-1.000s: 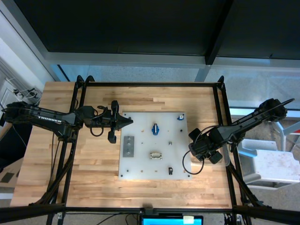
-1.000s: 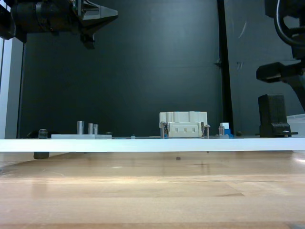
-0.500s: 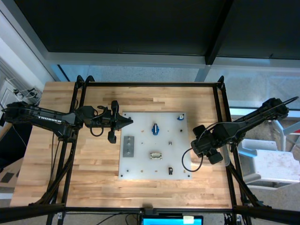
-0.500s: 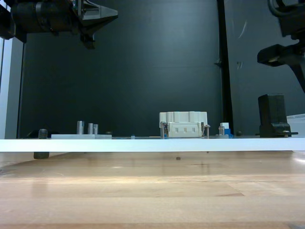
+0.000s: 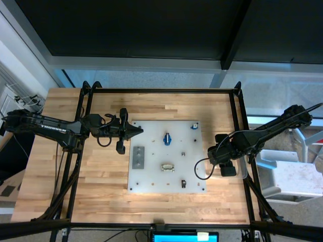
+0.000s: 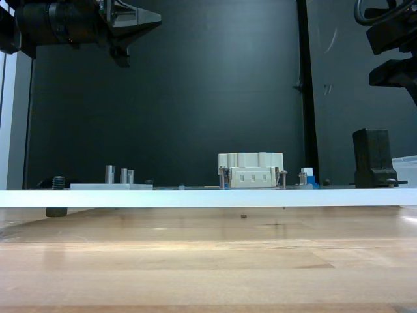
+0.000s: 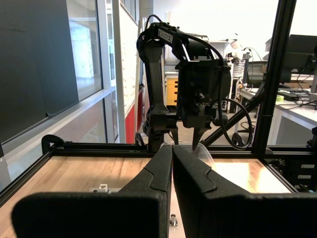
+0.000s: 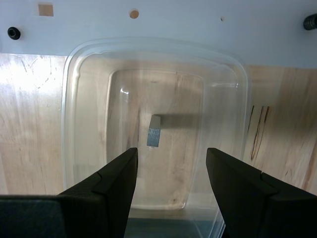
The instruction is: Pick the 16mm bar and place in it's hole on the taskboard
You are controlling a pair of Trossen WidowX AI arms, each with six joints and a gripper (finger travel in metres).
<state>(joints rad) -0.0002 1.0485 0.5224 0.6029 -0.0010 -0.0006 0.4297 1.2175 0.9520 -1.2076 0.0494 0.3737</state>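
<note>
- My left pincer (image 5: 139, 130) is hovering well above the ten o'clock corner of the white taskboard (image 5: 151, 179). It is pointing toward three o'clock, with its fingers pressed together and holding nothing.
- A grey block (image 5: 138, 157) is sitting near the board's nine o'clock edge, with short metal pegs (image 6: 109, 174) standing up from it.
- A blue fitting (image 5: 167, 138) is sitting toward twelve o'clock from the board's centre, and a cream connector (image 5: 167, 167) toward six o'clock.
- My right pincer (image 8: 171, 151) is hanging just off the board's three o'clock edge, above a clear plastic tub (image 8: 67, 99). The tub is resting on the wooden worktop (image 5: 101, 191) just beside the board.
- Its fingers are spread wide apart and gripping nothing.
- The 16mm bar (image 8: 154, 131), a short grey metal piece, is lying free on the floor of that tub. It is lying beneath the gap between my spread fingers, touching neither of them, and is clear of its hole on the board.
</note>
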